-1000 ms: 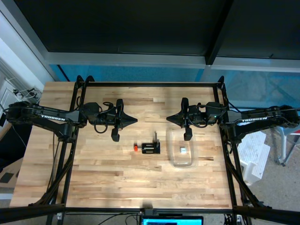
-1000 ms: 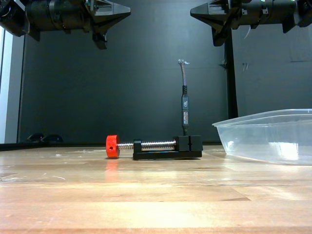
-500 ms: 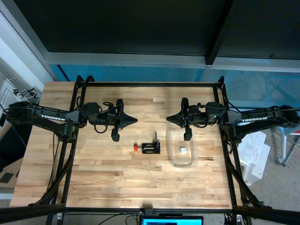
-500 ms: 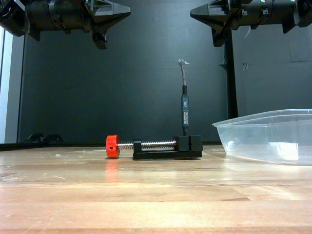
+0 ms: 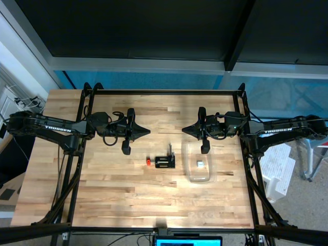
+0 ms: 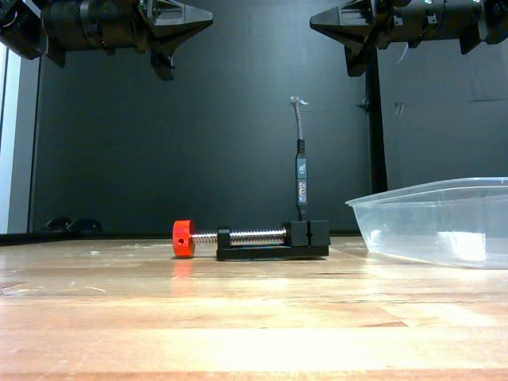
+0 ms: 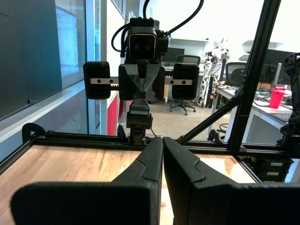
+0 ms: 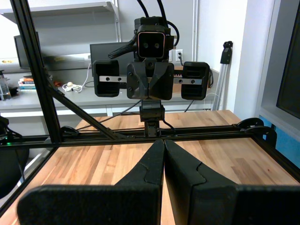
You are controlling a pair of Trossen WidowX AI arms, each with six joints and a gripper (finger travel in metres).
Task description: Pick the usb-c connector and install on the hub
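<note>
Arm, left: reaches in from the left table edge, forearm roughly level and high above the table [image 5: 102,179].
Left gripper [image 5: 148,131]: points right, toward the other gripper, held well above the wood, up and to the left of the vise; its fingers [image 7: 150,159] are pressed together with nothing between them.
Vise [image 6: 270,242]: small and black, lying on the table near the middle, with its screw running left to right and its red knob [image 6: 183,238] at the left end.
Hub [image 6: 302,182]: slim dark piece clamped at the vise's right end, long axis upright, with a short braided cable stub at the top.
Right gripper [image 5: 183,130]: points left, facing the left gripper across a gap, high over the table near the tray's far left corner; its fingers [image 8: 152,159] are closed tip to tip, holding nothing.
Tray [image 6: 444,222]: clear plastic, just right of the vise but apart from it.
Usb-c connector [image 5: 200,164]: small pale piece lying free on the tray floor, clear of the hub; its long axis and heading are too small to tell.
Arm, right: reaches in from the right edge, forearm roughly level, mirroring the left.
</note>
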